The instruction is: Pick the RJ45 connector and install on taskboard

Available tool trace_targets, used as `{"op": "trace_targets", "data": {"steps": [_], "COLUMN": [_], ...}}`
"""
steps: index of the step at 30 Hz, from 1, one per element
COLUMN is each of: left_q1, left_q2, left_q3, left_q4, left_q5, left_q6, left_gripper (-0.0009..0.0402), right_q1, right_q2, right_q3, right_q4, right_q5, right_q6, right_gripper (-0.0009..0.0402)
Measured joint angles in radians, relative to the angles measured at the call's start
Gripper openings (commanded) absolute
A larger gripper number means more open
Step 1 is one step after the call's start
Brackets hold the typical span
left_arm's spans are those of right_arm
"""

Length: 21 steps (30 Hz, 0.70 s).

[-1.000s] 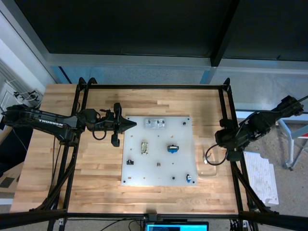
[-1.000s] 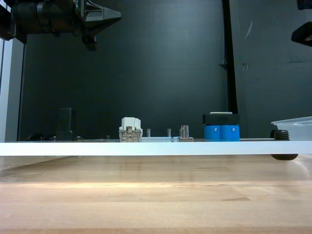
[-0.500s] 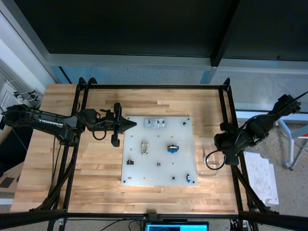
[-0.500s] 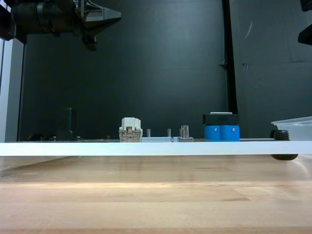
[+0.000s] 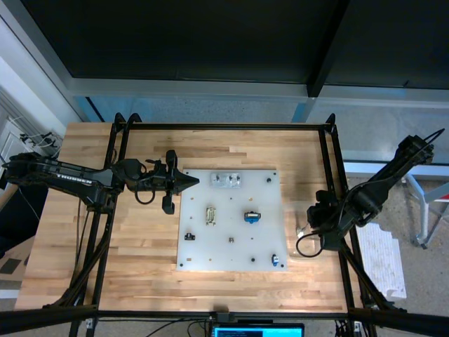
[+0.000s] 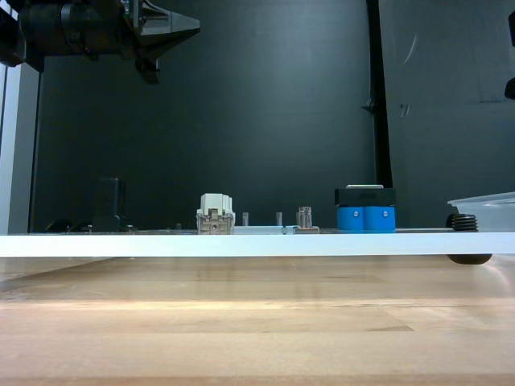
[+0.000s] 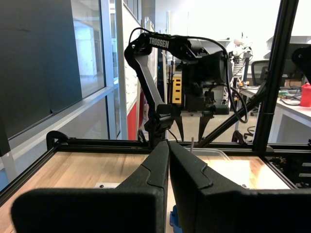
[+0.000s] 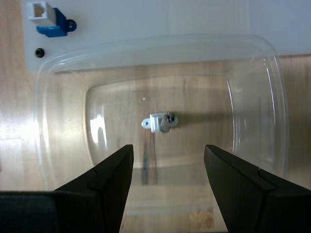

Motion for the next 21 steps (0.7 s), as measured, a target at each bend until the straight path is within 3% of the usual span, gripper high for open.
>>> {"op": "trace_targets", "data": {"steps": [5,14,21], "left_q1": [0.000,0.000,0.000], "left_q2": [0.000,0.000,0.000], "left_q3": [0.000,0.000,0.000], "left_q4": [0.000,0.000,0.000], "left_q5": [0.000,0.000,0.000], "left_q6": [0.000,0.000,0.000], "left_gripper": [0.0000,0.0000,0.0000], "right_q1": [0.006,-0.001,-0.043], "right_q2": [0.015,0.054,0.066], "right_q3": [-0.040,-0.059,-0.060], "right_q4": [0.052,0.076,0.078], "right_q5": [0.025,0.027,0.025], "right_q6": [-0.001,-0.032,-0.094], "right_gripper": [0.0204,0.0204,0.0204]}}
